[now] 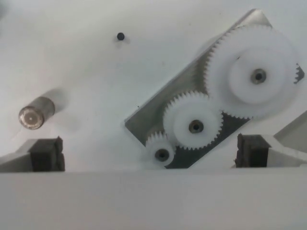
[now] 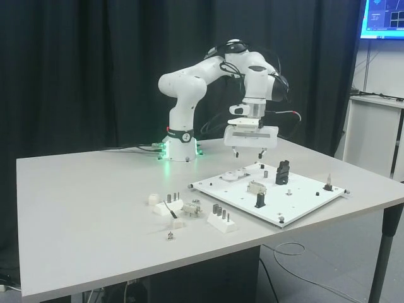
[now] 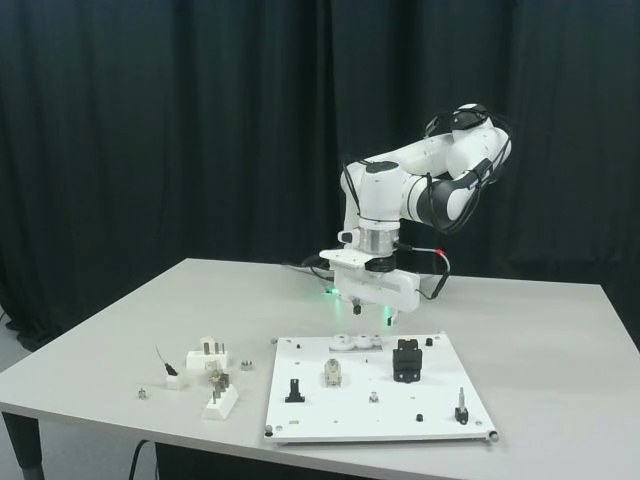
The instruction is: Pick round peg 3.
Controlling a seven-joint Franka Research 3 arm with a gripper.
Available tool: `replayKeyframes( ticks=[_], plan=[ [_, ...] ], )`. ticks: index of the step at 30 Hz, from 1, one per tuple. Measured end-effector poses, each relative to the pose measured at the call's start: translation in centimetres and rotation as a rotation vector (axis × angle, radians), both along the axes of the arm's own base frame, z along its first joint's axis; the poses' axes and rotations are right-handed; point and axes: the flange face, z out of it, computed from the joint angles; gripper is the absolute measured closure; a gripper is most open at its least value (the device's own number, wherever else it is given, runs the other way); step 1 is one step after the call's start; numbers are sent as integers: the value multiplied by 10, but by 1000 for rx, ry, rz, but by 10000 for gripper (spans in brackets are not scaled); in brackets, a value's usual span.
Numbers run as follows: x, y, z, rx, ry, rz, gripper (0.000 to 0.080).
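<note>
The pincer [image 2: 247, 153] hangs released and empty above the far edge of the white board [image 2: 303, 203], its two black fingertips [image 1: 46, 154] well apart in the wrist view. Directly beneath it sits the gear train [image 1: 225, 100]: three white gears meshed on a grey plate. That is not the task's thing.

One grey round peg [image 1: 36, 112] stands on the board just beside one fingertip, outside the span of the jaws, its long axis upright so that its end face looks up at the wrist camera. Whether this is round peg 3 cannot be confirmed. Other upright grey pegs stand in small white holders [image 2: 222, 219] on the bench [image 2: 82, 196], near its front edge and well apart from the pincer; which of them bears the number cannot be told either.

Judgement: if the board peg is the target, the coming move calls for a short sideways shift to centre the jaws over it, then a straight descent along its upright axis.
</note>
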Motion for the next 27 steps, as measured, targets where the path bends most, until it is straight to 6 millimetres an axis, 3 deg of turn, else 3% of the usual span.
replayKeyframes(
  ticks=[14, 27],
  plan=[
    [4, -9, 4, -10, -8, 8, 3],
    [9, -30, 14, -44, -24, -27, 3]
  ],
)
